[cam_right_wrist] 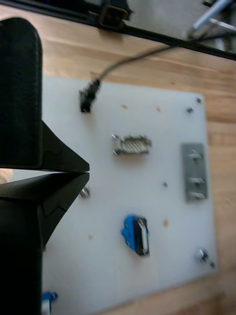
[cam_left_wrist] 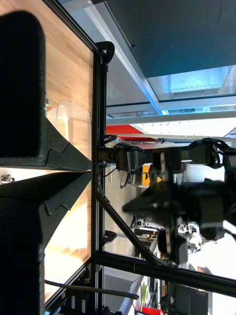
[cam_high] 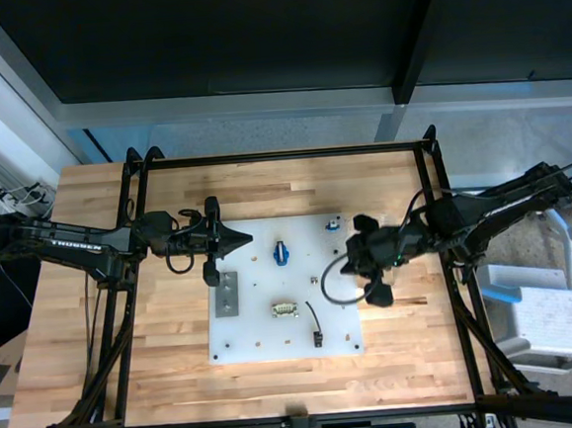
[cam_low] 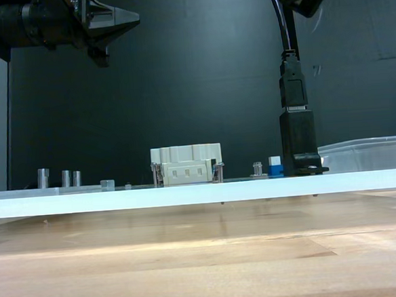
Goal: Remove the USB connector from the USB hub and place in the container
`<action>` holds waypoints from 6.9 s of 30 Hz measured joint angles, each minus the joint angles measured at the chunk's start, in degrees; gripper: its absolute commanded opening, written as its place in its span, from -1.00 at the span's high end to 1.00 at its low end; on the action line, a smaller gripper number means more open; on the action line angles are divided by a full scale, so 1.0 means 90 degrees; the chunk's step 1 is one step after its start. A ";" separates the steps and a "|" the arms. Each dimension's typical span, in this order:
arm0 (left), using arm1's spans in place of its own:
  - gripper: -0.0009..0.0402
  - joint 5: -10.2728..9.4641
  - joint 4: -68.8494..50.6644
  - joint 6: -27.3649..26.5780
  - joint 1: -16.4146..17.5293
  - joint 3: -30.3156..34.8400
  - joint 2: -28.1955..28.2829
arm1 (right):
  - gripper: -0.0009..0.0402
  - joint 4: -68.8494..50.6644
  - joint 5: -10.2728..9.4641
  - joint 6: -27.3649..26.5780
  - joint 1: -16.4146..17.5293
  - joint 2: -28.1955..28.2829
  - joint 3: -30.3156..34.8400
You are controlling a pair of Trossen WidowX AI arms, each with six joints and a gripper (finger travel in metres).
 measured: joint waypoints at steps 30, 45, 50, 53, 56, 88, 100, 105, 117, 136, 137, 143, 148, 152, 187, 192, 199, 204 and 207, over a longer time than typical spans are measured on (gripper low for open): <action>0.95 0.0002 0.0002 0.0000 0.0000 0.0000 0.0000 | 0.25 -0.0250 0.0600 0.1362 0.1576 0.1909 0.0928; 0.95 0.0002 0.0002 0.0002 0.0000 0.0000 0.0000 | 0.25 -0.0231 0.0838 0.1615 0.1702 0.2681 0.1124; 0.95 0.0000 0.0000 0.0000 0.0000 0.0000 0.0002 | 0.25 -0.0187 0.0831 0.1656 0.1724 0.2924 0.1124; 0.95 0.0000 0.0000 0.0000 0.0000 -0.0002 0.0002 | 0.25 -0.0061 0.0833 0.1656 0.1724 0.3038 0.1124; 0.95 0.0002 0.0000 0.0002 0.0000 -0.0002 0.0002 | 0.25 0.0044 0.0840 0.1656 0.1724 0.3162 0.1124; 0.95 0.0000 0.0002 0.0002 0.0000 0.0000 0.0002 | 0.34 0.0719 0.0911 0.1469 0.1569 0.3670 0.1105; 0.95 0.0000 0.0000 0.0000 0.0000 0.0000 0.0002 | 0.79 0.0707 0.0908 0.1389 0.1562 0.3602 0.1105; 0.95 0.0000 0.0000 0.0002 0.0000 0.0000 0.0002 | 0.94 0.0697 0.0828 0.1348 0.1554 0.3602 0.1105; 0.95 0.0000 0.0000 0.0002 0.0000 -0.0002 0.0002 | 0.96 0.0678 0.0804 0.1350 0.1537 0.3597 0.1105; 0.95 0.0000 0.0000 0.0002 0.0000 0.0000 0.0002 | 0.96 -0.0129 0.0571 0.0984 0.1341 0.4061 0.1870; 0.95 0.0002 0.0000 0.0002 0.0000 0.0000 0.0002 | 0.96 -0.0177 0.0563 0.0984 0.1336 0.4090 0.1911; 0.95 0.0000 0.0000 0.0002 0.0000 -0.0002 0.0002 | 0.96 -0.0226 0.0505 0.1030 0.1331 0.4112 0.1938; 0.95 0.0000 0.0002 0.0002 0.0000 -0.0002 0.0002 | 0.96 -0.0165 0.0517 0.1251 0.1365 0.4058 0.1838; 0.95 0.0002 0.0000 0.0002 0.0000 -0.0002 0.0002 | 0.96 -0.0022 0.0733 0.1353 0.1443 0.3968 0.1690; 0.95 0.0000 0.0002 0.0000 0.0000 -0.0002 0.0002 | 0.96 0.0517 0.0840 0.1146 0.1613 0.3473 0.1093; 0.95 0.0002 0.0000 0.0000 0.0000 0.0000 0.0002 | 0.96 0.0131 0.0695 0.0913 0.1537 0.3752 0.1571; 0.95 0.0000 0.0000 0.0002 0.0000 0.0000 0.0002 | 0.96 -0.0151 0.0622 0.0816 0.1501 0.3825 0.1773; 0.95 0.0002 0.0000 0.0000 0.0000 0.0000 0.0002 | 0.96 -0.0102 0.0767 0.0823 0.1523 0.3820 0.1773; 0.95 0.0002 0.0000 0.0002 0.0000 0.0000 0.0002 | 0.96 0.0078 0.0891 0.0913 0.1549 0.3769 0.1751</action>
